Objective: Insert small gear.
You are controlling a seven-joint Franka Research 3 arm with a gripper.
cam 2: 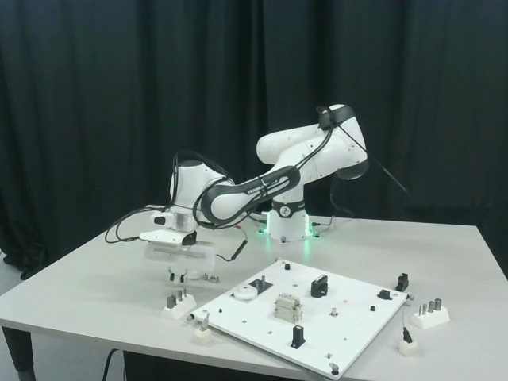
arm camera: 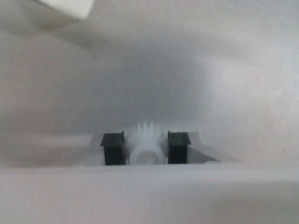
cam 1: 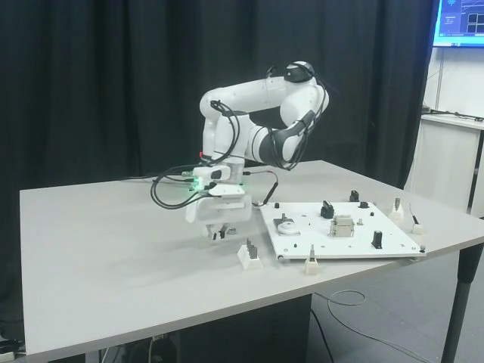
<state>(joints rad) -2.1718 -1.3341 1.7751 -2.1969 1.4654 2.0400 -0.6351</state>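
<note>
In the wrist view a small white gear [arm camera: 146, 143] with a round hub sits between two black fingertips [arm camera: 113, 148], and my gripper [arm camera: 145, 149] is shut on it. From the room cameras the gripper [cam 1: 219, 229] hangs a little above the grey table, left of the white assembly board [cam 1: 340, 231]. The other room camera shows the gripper [cam 2: 184, 276] just off the near left corner of the board [cam 2: 305, 313]. A larger white gear [cam 2: 245, 293] lies flat on that board.
A small white stand with dark pegs [cam 1: 249, 255] sits on the table just below and right of the gripper. More small stands [cam 2: 429, 313] lie around the board. Black fixtures [cam 2: 320, 285] and a grey connector block [cam 2: 288, 307] rise from the board.
</note>
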